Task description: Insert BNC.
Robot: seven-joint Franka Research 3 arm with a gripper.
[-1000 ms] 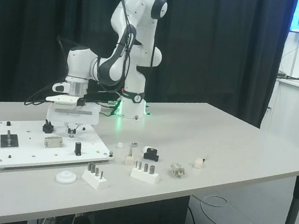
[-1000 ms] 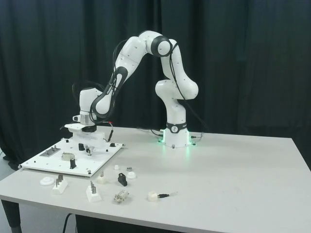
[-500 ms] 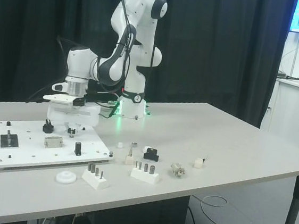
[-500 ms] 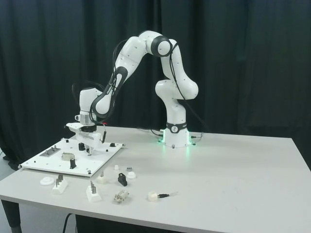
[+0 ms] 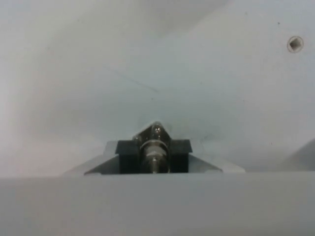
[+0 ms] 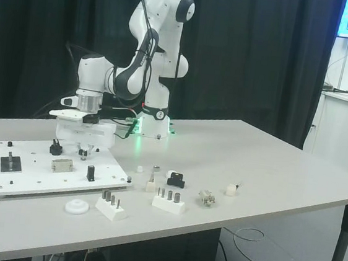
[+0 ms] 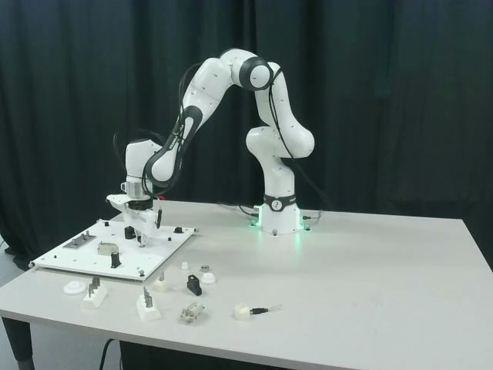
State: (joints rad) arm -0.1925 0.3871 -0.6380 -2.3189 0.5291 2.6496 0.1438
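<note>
Gripper [image 6: 83,149] sits low over the white board [image 6: 26,177], fingertips pointing straight down; whether the fingers are spread or pressed on anything I cannot tell, since the hand body hides them in both room views and the wrist view shows only a pale blurred band across its near edge. Directly below the fingertips in the wrist view stands the BNC connector [image 5: 154,150], a small metal barrel in a black mount [image 5: 127,156], seen almost end-on, so its long axis runs upright, in line with the gripper's approach. In the first room view the same part shows as a small dark stub just under the hand [image 6: 83,153], touching or very nearly touching the board; contact with the fingers not resolvable. Judgement: the coming move turns on keeping the barrel axis vertical and centred between the fingertips; any push or twist would act along that axis. Outward on the board: a black knob-like piece [image 6: 55,149] beside the hand, a grey metal block [image 6: 61,165], a black upright post [image 6: 90,172], a peg fixture [image 6: 10,163]. Off the board on the grey table [image 6: 270,159]: a white gear [image 6: 76,206] and two white pin holders [image 6: 111,206]. Black curtain behind; arm base lit green.
</note>
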